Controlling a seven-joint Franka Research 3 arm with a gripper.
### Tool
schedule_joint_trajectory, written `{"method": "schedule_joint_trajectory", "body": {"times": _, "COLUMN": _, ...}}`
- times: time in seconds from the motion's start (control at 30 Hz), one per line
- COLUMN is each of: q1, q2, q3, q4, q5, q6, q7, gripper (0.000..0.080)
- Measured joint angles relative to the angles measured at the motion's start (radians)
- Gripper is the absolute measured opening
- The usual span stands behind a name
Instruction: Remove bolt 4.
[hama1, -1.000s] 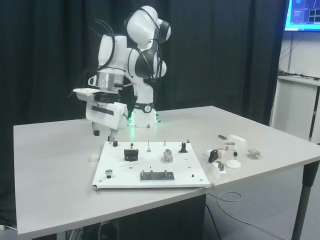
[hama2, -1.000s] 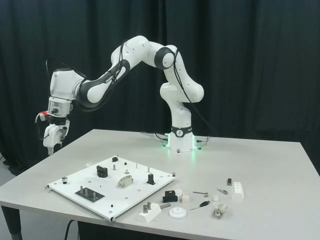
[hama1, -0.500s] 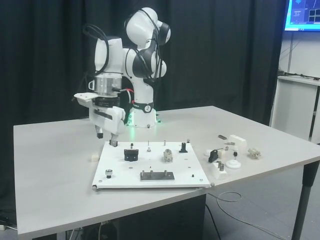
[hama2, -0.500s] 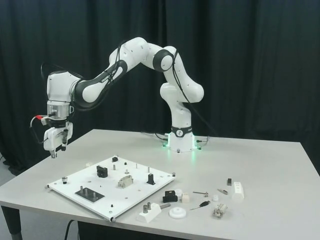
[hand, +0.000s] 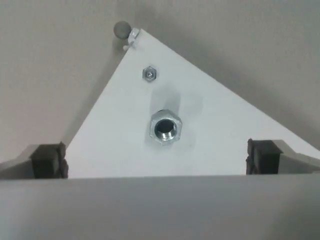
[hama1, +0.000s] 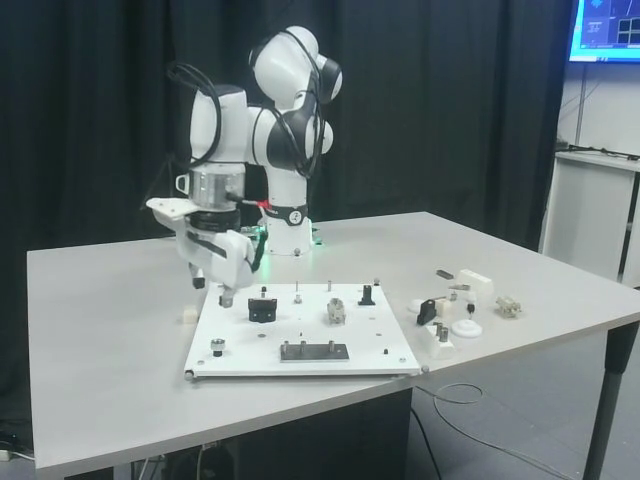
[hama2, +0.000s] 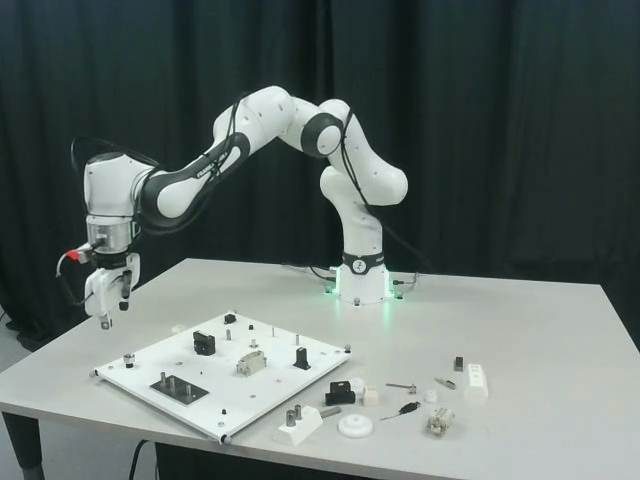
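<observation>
Wrist view: the gripper (hand: 156, 159), fingers spread, has swung over the white board's (hand: 215, 135) corner bolt (hand: 165, 126).

You see a white arm (hama2: 250, 135) of rounded segments with black bands at its joints. A green light glows at its base (hama2: 362, 285). Black cables loop along the forearm to the wrist. A grey metal collar sits above the white pincer (hama2: 104, 318), whose fingertips are black.
</observation>
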Motion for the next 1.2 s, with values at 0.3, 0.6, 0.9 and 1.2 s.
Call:
{"method": "schedule_joint_trajectory", "body": {"times": 0.3, "q1": -0.012, "q2": 0.046, "q3": -0.001, "q4": 0.023, "q5": 0.082, "q6": -0.016, "q7": 0.015, "gripper": 0.0800}}
{"method": "schedule_joint_trajectory", "body": {"times": 0.6, "q1": -0.017, "q2": 0.081, "q3": -0.013, "q4": 0.023, "q5": 0.112, "q6": -0.011, "q7": 0.038, "gripper": 0.0800}}
{"method": "schedule_joint_trajectory", "body": {"times": 0.9, "q1": -0.014, "q2": 0.104, "q3": -0.013, "q4": 0.023, "q5": 0.116, "q6": -0.004, "q7": 0.071, "gripper": 0.0800}}
{"method": "schedule_joint_trajectory", "body": {"times": 1.2, "q1": -0.006, "q2": 0.120, "q3": -0.013, "q4": 0.023, "q5": 0.116, "q6": -0.004, "q7": 0.088, "gripper": 0.0800}}
